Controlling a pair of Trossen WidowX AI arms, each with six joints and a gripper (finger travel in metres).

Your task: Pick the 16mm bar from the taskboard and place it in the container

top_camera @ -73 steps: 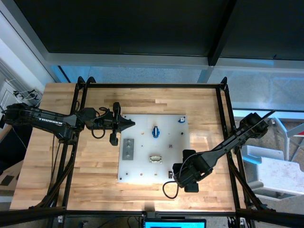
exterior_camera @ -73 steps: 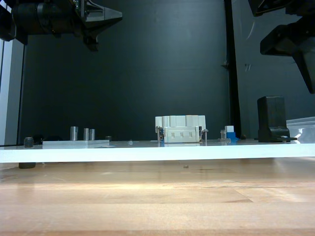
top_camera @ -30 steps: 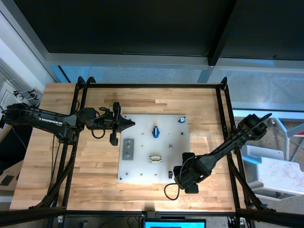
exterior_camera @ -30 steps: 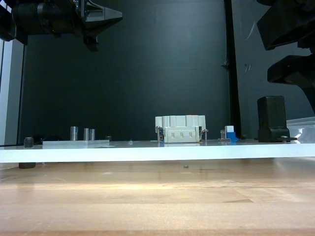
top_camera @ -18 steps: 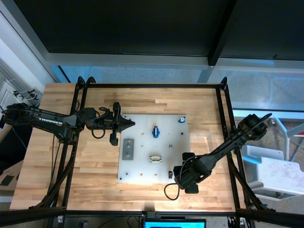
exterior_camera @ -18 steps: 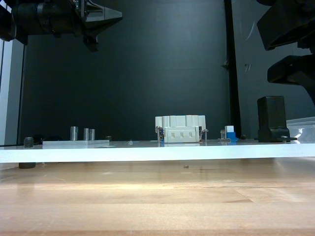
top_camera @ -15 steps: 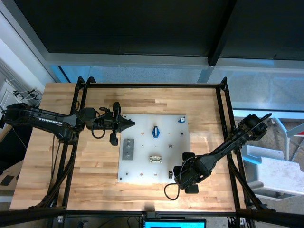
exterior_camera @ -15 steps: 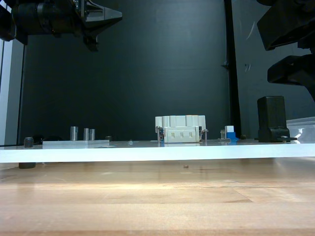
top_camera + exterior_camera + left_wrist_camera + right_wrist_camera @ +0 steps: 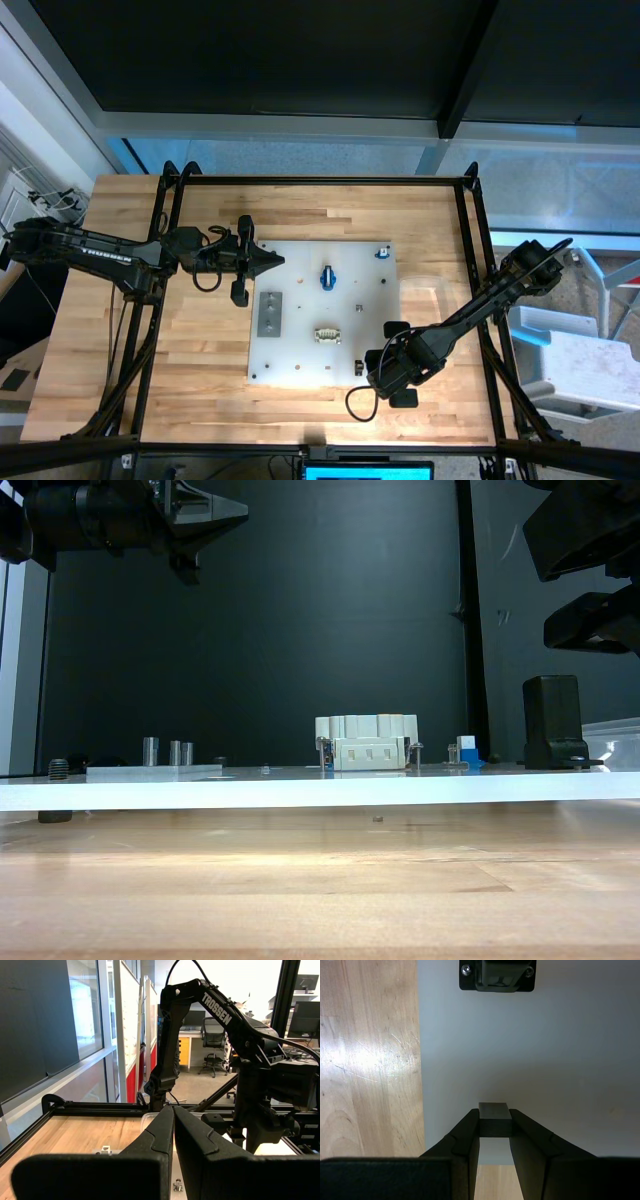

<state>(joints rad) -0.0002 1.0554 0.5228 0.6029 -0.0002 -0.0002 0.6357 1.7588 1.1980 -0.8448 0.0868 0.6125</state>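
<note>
My right gripper (image 9: 495, 1122) hangs over the near right corner of the white taskboard (image 9: 300, 340). It is shut on a small dark grey piece that I take to be the 16mm bar (image 9: 495, 1119), clamped between the fingertips. In the high view this gripper (image 9: 378, 372) is just beside a black fitting (image 9: 358, 366). The clear container (image 9: 428, 290) lies as a faint outline on the wood, right of the board and farther back than the gripper. My left gripper (image 9: 270, 260) is parked, shut and empty, at the board's far left corner.
On the board stand a grey holed block (image 9: 270, 312) with short pegs (image 9: 150, 750), a blue part (image 9: 328, 277) and a metal connector (image 9: 327, 335). The black fitting (image 9: 552, 720) stands tall at the board's near right. A black frame rail (image 9: 470, 260) borders the table on the right.
The right gripper has risen a little and shifted slightly toward the table's near edge; in the last half second it barely moves. The left arm has stayed still.
</note>
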